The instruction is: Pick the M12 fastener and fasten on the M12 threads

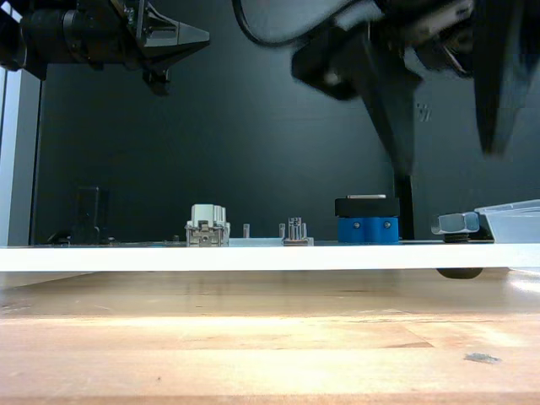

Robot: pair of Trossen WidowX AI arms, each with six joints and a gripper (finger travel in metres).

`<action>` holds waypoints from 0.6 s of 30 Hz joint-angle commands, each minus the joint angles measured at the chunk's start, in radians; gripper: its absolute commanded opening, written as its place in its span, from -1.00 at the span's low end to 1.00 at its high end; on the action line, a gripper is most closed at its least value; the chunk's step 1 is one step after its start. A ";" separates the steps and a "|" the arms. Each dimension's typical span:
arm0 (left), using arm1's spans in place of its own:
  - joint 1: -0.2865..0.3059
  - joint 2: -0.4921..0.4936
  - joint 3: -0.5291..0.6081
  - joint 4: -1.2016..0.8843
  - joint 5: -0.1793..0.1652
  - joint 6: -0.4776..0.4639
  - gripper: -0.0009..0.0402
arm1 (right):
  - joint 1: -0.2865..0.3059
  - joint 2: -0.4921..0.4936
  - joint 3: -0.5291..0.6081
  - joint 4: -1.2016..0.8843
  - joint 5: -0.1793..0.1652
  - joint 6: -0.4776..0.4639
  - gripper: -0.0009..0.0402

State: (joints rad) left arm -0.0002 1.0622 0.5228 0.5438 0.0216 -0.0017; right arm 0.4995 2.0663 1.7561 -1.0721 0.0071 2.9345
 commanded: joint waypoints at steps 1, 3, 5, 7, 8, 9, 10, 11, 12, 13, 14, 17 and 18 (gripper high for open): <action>0.000 0.000 0.000 0.000 0.000 0.000 -0.96 | -0.001 -0.029 0.001 -0.039 0.005 -0.220 -0.04; 0.000 0.000 0.000 0.000 0.000 0.000 -0.96 | -0.002 -0.043 0.000 -0.066 0.005 -0.320 -0.05; 0.000 0.000 0.000 0.000 0.000 0.000 -0.96 | -0.002 -0.049 0.000 -0.075 0.020 -0.431 -0.04; 0.000 0.000 0.000 0.000 0.000 0.000 -0.96 | -0.004 -0.051 0.000 -0.080 0.032 -0.559 -0.04; 0.000 0.000 0.000 0.000 0.000 0.000 -0.96 | -0.004 -0.051 0.000 -0.080 0.032 -0.632 -0.04; 0.000 0.000 0.000 0.000 0.000 0.000 -0.96 | -0.005 -0.051 0.000 -0.081 0.034 -0.706 -0.04; 0.000 0.000 0.000 0.000 0.000 0.000 -0.96 | -0.005 -0.051 0.000 -0.087 0.035 -0.779 -0.04; 0.000 0.000 0.000 0.000 0.000 0.000 -0.96 | -0.005 -0.050 0.000 -0.095 0.035 -0.863 -0.04; 0.000 0.000 0.000 0.000 0.000 0.000 -0.96 | -0.004 -0.048 -0.001 -0.100 0.035 -0.967 -0.04; 0.000 0.000 0.000 0.000 0.000 0.000 -0.96 | -0.004 -0.048 -0.002 -0.105 0.035 -1.069 -0.04; 0.000 0.000 0.000 0.000 0.000 0.000 -0.96 | -0.004 -0.048 -0.002 -0.106 0.035 -1.165 -0.04; 0.000 0.000 0.000 0.000 0.000 0.000 -0.96 | -0.003 -0.048 -0.002 -0.107 0.035 -1.369 -0.04; 0.000 0.000 0.000 0.000 0.000 0.000 -0.96 | -0.003 -0.048 -0.002 -0.112 0.035 -1.435 -0.04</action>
